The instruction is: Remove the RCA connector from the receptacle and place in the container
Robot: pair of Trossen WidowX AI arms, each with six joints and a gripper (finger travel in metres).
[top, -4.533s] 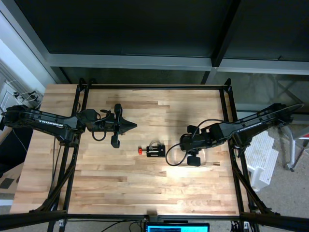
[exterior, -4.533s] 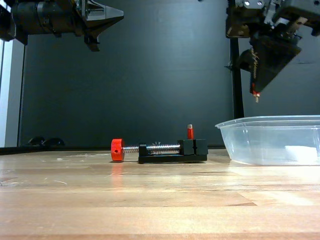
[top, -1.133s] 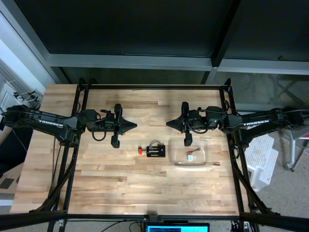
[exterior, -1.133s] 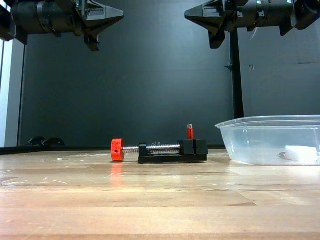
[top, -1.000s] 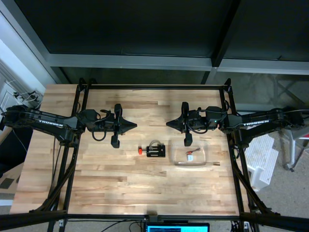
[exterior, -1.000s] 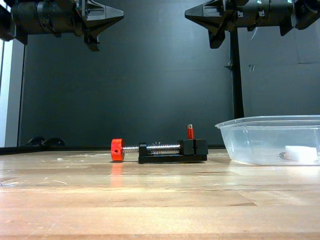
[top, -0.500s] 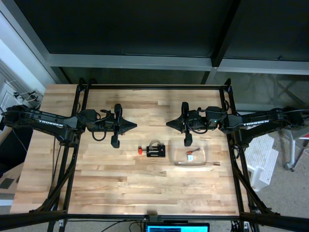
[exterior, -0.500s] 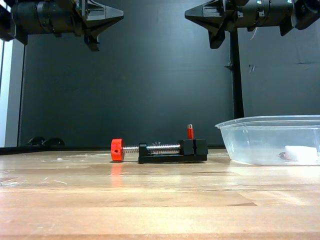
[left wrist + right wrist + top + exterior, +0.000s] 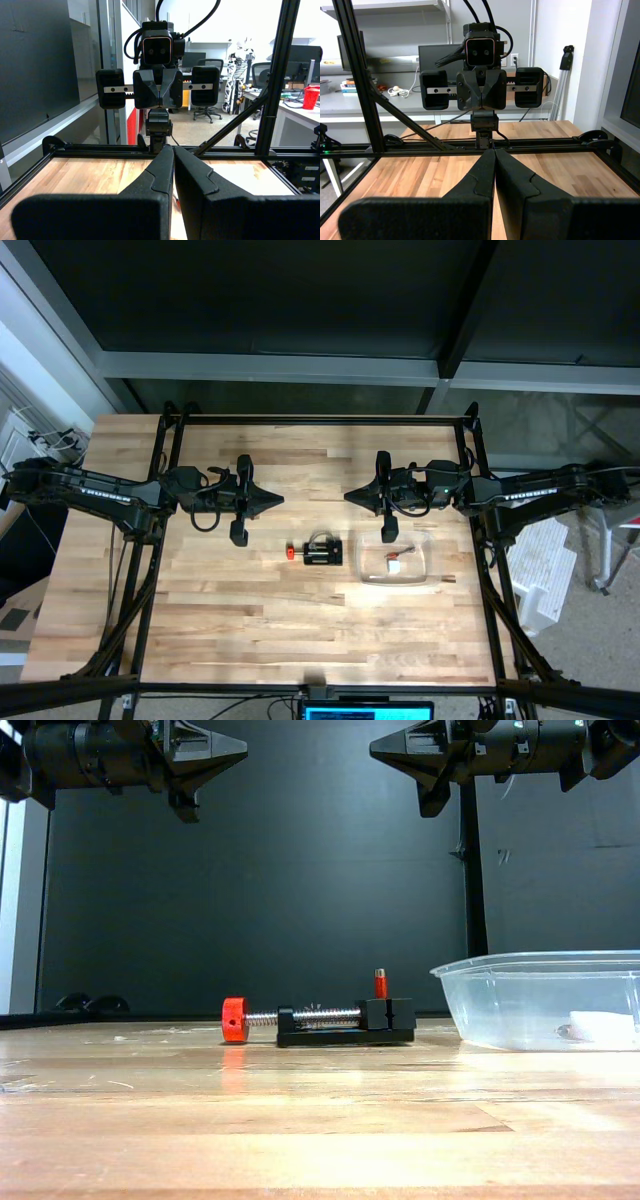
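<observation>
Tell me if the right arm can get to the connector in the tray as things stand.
Probably yes. The RCA connector lies in the open-topped container with nothing over it; the right gripper hangs shut, high, just beyond it. The left gripper, also shut, is parked high, well away.

I get even overhead light on the tabletop (image 9: 250, 620), with a pale glare band across its near part in the low view. Against the dark far wall, the left gripper (image 9: 243, 755), high left, and the right gripper (image 9: 373, 748), high right, read as black silhouettes.
</observation>
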